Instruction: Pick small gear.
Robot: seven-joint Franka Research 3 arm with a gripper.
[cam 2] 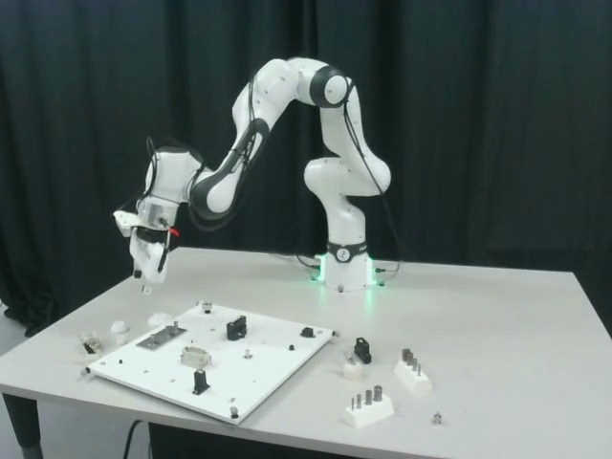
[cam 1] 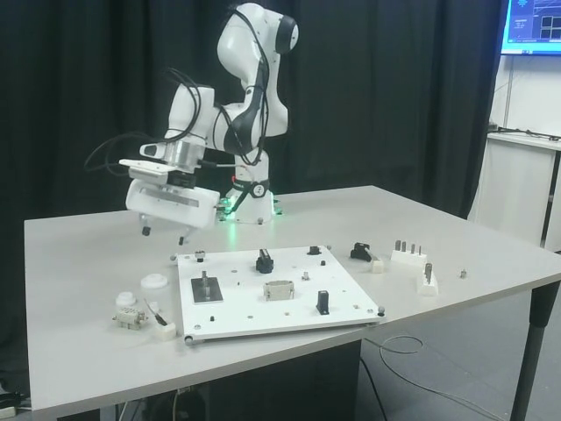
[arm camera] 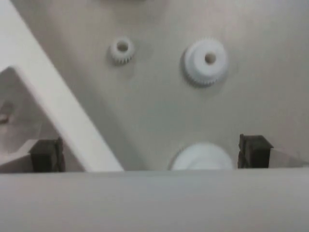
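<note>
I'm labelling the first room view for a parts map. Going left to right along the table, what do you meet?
Small grey fixture → white gear → white base plate → black part → white peg block → small stud.

Gripper [arm camera: 149,153] spread wide, aloft

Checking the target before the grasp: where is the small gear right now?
In the wrist view the small gear lies flat on the grey table, beside the bigger gear and apart from it, ahead of the open gripper.
</note>
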